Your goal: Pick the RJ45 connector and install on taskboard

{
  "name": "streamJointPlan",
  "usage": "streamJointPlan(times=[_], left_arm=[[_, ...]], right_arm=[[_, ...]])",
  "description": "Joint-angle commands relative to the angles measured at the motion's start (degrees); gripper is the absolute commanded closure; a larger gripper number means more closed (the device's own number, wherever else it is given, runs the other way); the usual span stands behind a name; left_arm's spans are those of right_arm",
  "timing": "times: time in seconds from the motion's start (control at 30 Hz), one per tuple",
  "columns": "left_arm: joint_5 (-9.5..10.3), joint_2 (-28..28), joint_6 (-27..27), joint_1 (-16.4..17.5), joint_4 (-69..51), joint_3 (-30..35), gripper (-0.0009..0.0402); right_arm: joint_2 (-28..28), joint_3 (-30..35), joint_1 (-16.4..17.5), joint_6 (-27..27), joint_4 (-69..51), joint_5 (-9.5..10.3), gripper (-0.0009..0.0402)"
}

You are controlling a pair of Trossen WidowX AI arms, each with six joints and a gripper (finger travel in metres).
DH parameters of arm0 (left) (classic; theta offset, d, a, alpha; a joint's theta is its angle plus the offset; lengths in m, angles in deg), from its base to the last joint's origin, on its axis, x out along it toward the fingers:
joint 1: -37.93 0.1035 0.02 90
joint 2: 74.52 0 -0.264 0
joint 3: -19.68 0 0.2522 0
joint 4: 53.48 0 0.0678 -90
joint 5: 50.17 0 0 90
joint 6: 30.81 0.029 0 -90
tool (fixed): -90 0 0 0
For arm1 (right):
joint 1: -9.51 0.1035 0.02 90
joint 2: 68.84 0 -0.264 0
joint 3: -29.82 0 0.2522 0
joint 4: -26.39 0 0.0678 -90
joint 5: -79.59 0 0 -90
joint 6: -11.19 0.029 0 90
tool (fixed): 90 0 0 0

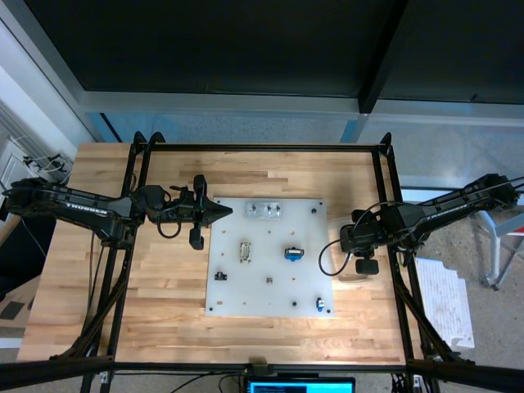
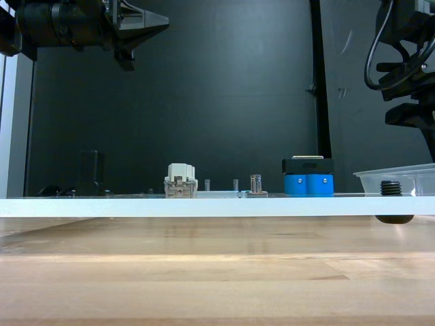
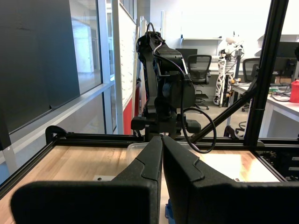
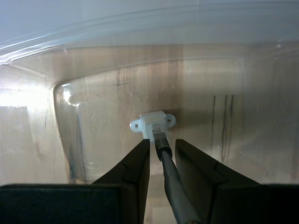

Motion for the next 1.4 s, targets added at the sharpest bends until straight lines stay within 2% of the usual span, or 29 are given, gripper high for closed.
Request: streamJointPlan(times=[0.03, 0.47, 1.07, 1.1, 1.23, 1.4], left_arm=[[0.0, 0.0, 0.0, 0.0, 0.0, 0.0, 0.0393], [0.0, -0.02, 0.0, 0.0, 0.0, 0.0, 0.0393], [0.0, 0.0, 0.02, 0.0, 0.0, 0.0, 0.0393], [0.0, 0.0, 0.0, 0.0, 0.0, 0.0, 0.0393], [0.0, 0.0, 0.02, 0.0, 0.0, 0.0, 0.0393], [0.0, 0.0, 0.0, 0.02, 0.0, 0.0, 0.0393]], right_arm=[[0.02, 0.07, 0.0, 0.0, 0.0, 0.0, 0.0339], [0.02, 0.09, 0.02, -0.09, 0.0, 0.42, 0.0379], [1.62, 3.32, -0.5, -1.42, -3.56, 0.57, 0.0387], [1.62, 3.72, -0.5, -1.2, -3.54, 0.96, 0.0387], [1.55, 5.9, -0.26, 0.28, -3.43, 5.03, 0.0387], [1.55, 8.22, 0.63, 4.59, -4.02, 5.11, 0.0387]])
